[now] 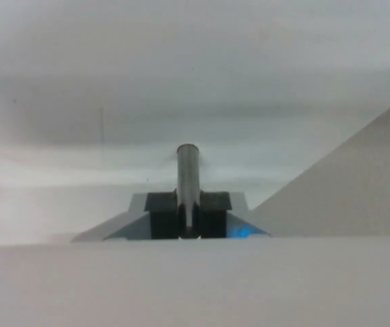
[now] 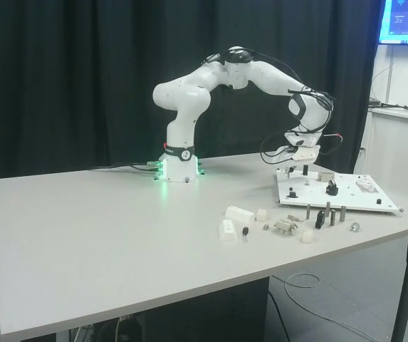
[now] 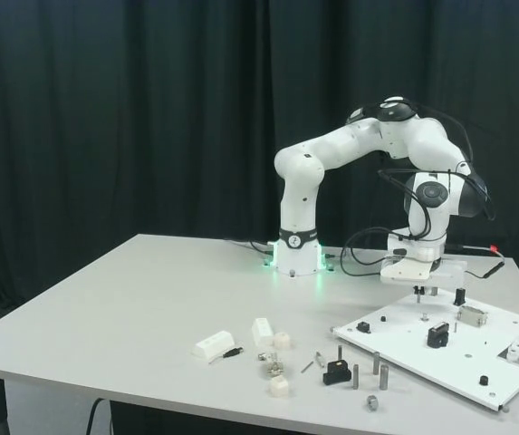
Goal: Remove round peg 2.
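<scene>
A white robot arm (image 2: pixel 211 85) is bolted to a wide grey counter (image 2: pixel 104 221) in a room hung with black curtains (image 3: pixel 105 118); green lights glow at the arm's base. Its end effector (image 3: pixel 417 291) hangs just above a white board (image 3: pixel 449 349) lying flat near one counter corner. In the wrist view, the black fingers (image 1: pixel 160 214) are pinching a grey round peg (image 1: pixel 188 178) that stands upright between them, above the board. Black fittings stand on the board. Loose white blocks (image 2: pixel 238 212) and small grey pegs (image 3: pixel 376 365) lie scattered on the counter just beside the board. A white cabinet (image 2: pixel 396 142) stands beyond the counter.
</scene>
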Available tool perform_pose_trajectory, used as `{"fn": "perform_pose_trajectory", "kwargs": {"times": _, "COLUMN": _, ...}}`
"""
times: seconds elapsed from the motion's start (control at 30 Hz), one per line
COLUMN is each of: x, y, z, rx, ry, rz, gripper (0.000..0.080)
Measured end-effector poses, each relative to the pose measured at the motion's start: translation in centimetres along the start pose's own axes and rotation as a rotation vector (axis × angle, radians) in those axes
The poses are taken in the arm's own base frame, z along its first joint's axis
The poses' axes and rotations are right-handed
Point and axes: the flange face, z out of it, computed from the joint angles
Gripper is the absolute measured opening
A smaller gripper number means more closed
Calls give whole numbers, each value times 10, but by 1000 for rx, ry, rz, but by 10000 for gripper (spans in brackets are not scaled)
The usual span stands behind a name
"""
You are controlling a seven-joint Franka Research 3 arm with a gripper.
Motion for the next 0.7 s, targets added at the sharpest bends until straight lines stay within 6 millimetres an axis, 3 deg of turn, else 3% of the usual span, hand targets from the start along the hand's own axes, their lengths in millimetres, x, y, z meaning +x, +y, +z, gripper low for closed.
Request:
{"fn": "perform_pose_trajectory", "kwargs": {"times": 0.3, "x": -2, "y": 2, "z": -6, "rx": -7, "ry": 0, "rz": -2, "gripper": 65}}
{"fn": "perform_pose_trajectory", "kwargs": {"times": 0.7, "x": -7, "y": 10, "z": -39, "rx": -10, "ry": 13, "rz": -4, "gripper": 65}}
